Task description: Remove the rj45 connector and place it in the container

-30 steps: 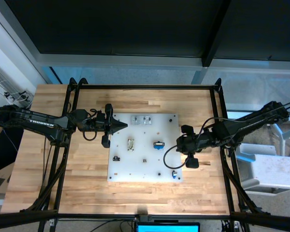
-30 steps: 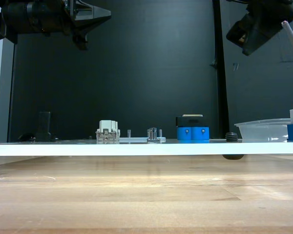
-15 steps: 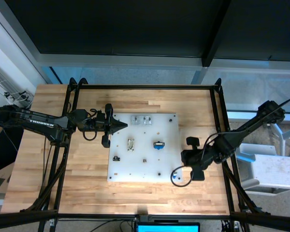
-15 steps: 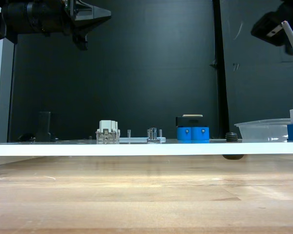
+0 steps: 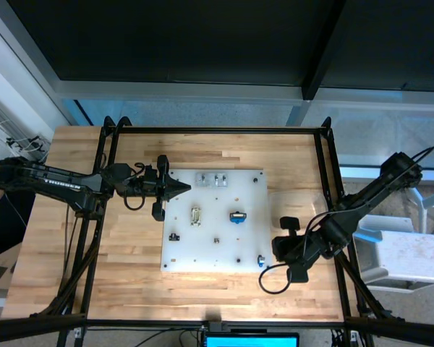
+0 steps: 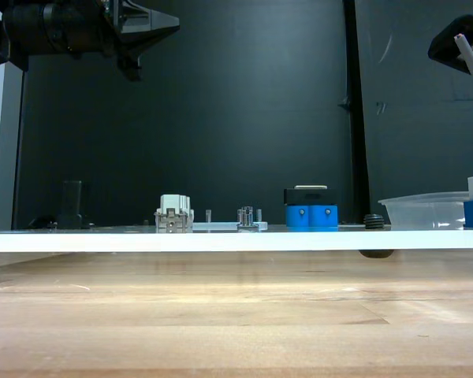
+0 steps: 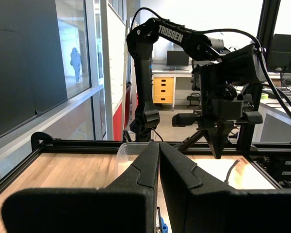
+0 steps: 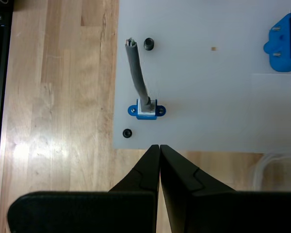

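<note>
Left hand (image 5: 188, 187): closed, its fingers pressed together, raised over the 10 o'clock edge of the white board (image 5: 210, 246).
Right hand (image 8: 159, 147): closed too, gripping nothing, pointing down from high above the board's 5 o'clock corner and clear of the plug.
RJ45 connector (image 8: 146, 109): seated in its blue holder (image 8: 161, 111) at that 5 o'clock corner, with a grey cable (image 8: 136, 68) curving up from it.
Container (image 6: 426, 211): on the table (image 5: 130, 275) side, by the board's 3 o'clock edge.
</note>
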